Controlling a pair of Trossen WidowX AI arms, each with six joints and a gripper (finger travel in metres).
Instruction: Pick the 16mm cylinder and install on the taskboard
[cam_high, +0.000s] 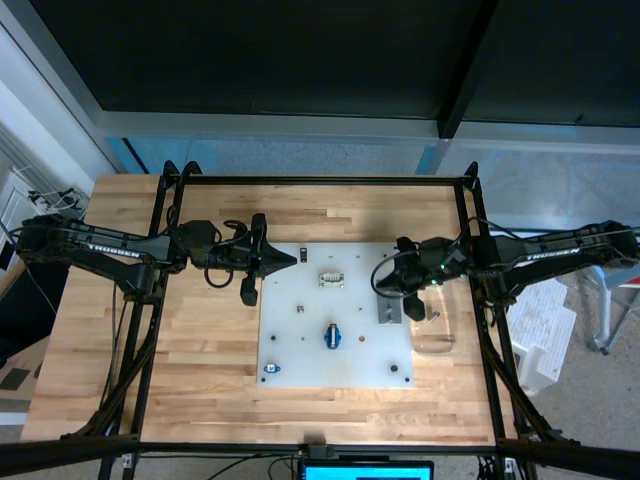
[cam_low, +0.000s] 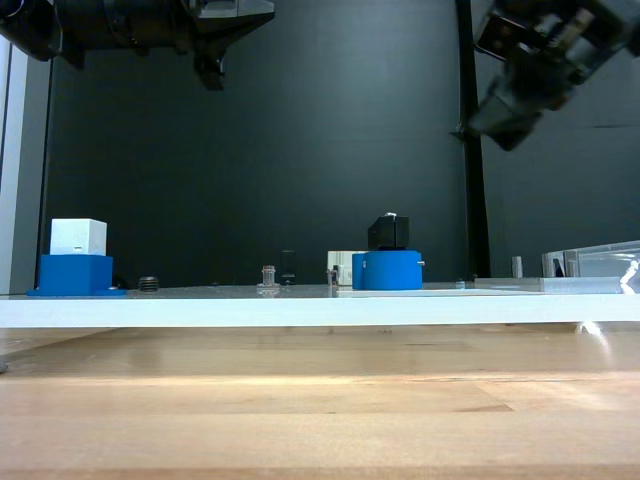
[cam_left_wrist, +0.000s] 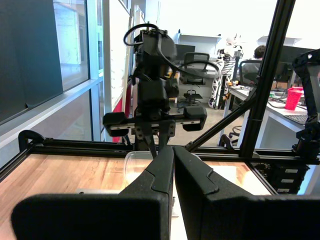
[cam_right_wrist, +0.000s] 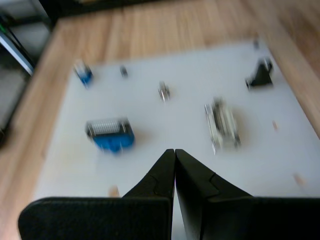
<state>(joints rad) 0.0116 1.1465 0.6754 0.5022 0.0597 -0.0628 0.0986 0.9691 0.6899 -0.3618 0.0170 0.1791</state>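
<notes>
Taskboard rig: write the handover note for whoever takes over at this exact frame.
Left claw: shut, empty, raised over the taskboard's far left corner.
Right claw: shut, empty, raised over the board's right side, near the grey block.
16mm cylinder: in neither claw. A small silvery peg by the clear tray may be it, but that is not certain.
Done: nothing that shows yet.
Left: find and grasp the cylinder, then seat it in its hole on the board.
</notes>
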